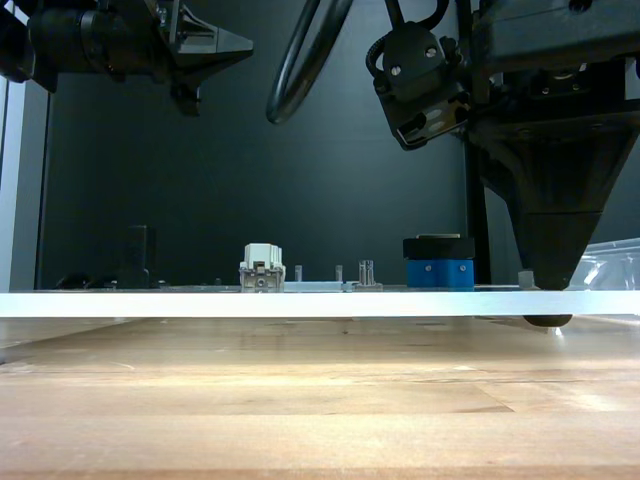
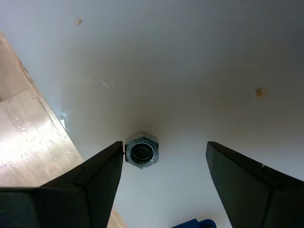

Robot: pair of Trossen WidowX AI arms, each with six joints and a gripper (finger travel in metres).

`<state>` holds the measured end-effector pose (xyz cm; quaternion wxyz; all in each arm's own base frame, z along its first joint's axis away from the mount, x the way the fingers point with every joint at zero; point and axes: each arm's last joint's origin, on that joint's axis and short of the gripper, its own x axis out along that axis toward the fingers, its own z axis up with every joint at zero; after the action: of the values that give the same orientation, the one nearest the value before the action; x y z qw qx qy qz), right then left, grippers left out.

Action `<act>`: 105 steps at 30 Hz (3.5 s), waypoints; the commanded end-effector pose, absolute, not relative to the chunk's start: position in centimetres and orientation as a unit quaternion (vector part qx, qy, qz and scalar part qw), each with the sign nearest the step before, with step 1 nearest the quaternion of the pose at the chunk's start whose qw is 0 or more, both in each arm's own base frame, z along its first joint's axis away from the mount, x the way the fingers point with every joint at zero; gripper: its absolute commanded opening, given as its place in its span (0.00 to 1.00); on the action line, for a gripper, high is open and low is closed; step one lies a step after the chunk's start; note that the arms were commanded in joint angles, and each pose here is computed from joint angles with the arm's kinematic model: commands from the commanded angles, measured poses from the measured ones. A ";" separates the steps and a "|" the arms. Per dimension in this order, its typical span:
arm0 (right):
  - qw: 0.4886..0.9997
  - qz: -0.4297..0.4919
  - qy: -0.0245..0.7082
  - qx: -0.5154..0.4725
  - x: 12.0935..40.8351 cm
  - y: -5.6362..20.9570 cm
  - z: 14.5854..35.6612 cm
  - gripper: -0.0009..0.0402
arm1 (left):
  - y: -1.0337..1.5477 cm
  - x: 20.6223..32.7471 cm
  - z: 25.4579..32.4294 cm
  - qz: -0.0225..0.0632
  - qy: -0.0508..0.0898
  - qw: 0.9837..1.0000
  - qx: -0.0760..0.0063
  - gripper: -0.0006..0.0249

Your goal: Unfasten the M12 nut and place it in the container

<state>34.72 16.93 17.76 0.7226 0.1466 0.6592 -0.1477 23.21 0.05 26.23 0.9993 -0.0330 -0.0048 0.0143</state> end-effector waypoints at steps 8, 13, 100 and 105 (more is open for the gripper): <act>0.726 -0.143 0.657 0.143 34.8 16.9 17.6 0.37 | 0.06 23.2 26.23 0.014 -0.005 0.999 -0.033 0.02; 0.729 -0.139 0.655 0.143 34.8 16.9 17.7 0.21 | 0.06 23.2 26.23 0.014 -0.005 0.999 -0.033 0.02; 0.756 0.032 0.654 0.008 33.5 16.1 22.1 0.26 | 0.06 23.2 26.23 0.014 -0.005 0.999 -0.033 0.02; 0.747 0.042 0.660 0.062 33.4 16.7 21.8 0.01 | 0.05 23.2 26.23 0.014 -0.005 0.999 -0.033 0.02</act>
<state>33.36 16.52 21.92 0.7462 0.0575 0.6622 0.0363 23.22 0.05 26.21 0.9994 -0.0328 -0.0044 0.0144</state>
